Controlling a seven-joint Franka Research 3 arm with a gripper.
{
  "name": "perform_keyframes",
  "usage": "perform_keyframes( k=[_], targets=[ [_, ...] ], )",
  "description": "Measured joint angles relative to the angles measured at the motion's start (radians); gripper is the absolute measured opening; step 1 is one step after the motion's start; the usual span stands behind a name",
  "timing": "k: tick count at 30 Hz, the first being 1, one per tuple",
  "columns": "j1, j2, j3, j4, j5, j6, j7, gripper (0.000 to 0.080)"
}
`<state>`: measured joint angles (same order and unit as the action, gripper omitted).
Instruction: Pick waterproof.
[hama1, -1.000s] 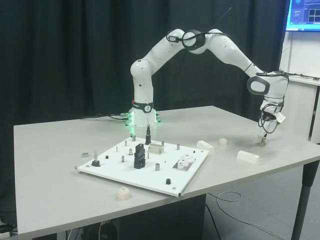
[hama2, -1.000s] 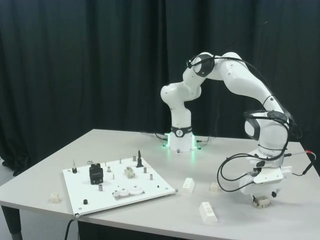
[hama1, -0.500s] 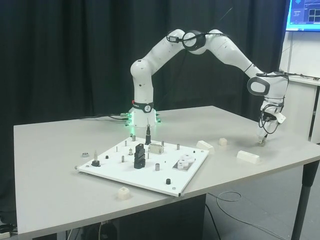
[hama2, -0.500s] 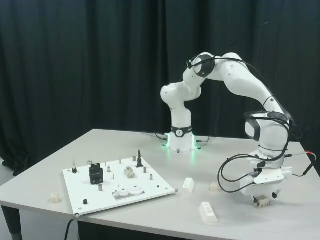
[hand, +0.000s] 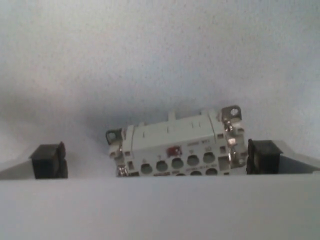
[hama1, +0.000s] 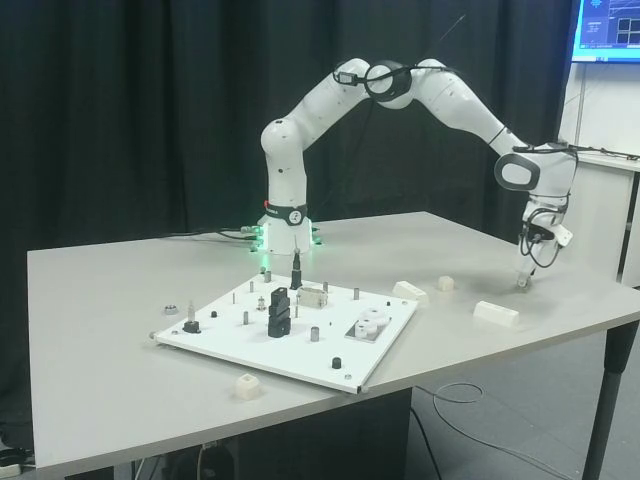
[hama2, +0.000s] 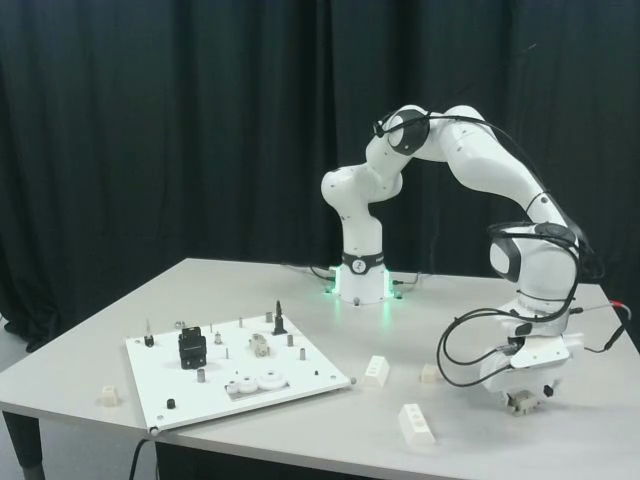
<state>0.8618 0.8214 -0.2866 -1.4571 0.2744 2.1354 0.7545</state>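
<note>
The waterproof connector (hand: 175, 140) is a white block with a row of round holes and metal corner tabs, lying on the grey table. My gripper (hand: 155, 159) is open and straddles it. One black fingertip (hand: 262, 156) sits right beside one end of the connector, and the other fingertip (hand: 48, 160) stands well off from the opposite end. In the room views the gripper (hama2: 522, 393) hangs low over the connector (hama2: 520, 404), near the table's right side and far from the arm's base. From the first room view the gripper (hama1: 524, 282) hides most of the connector.
A white assembly board (hama2: 160, 355) with black and white parts lies at the left. White blocks (hama2: 415, 424) (hama2: 376, 371) and a small piece (hama2: 428, 373) lie between the board and the gripper. The table's front edge (hama2: 560, 470) is close by. A cable loops from the wrist (hama2: 455, 345).
The wrist has shifted only very slightly above the connector. The connector has not moved and nothing has been taken hold of.
</note>
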Motion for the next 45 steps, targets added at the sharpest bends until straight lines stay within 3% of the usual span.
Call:
perform_keyframes(
  k=[20,33,45],
  targets=[
    [0.015,0.003,0.0,0.009,-0.03,0.0,-0.08,0.08],
    [0.027,0.026,0.0,0.032,-0.062,0.002,-0.153,0.08],
    [0.027,0.029,-0.01,0.04,-0.085,0.001,-0.158,0.08]
  ],
)
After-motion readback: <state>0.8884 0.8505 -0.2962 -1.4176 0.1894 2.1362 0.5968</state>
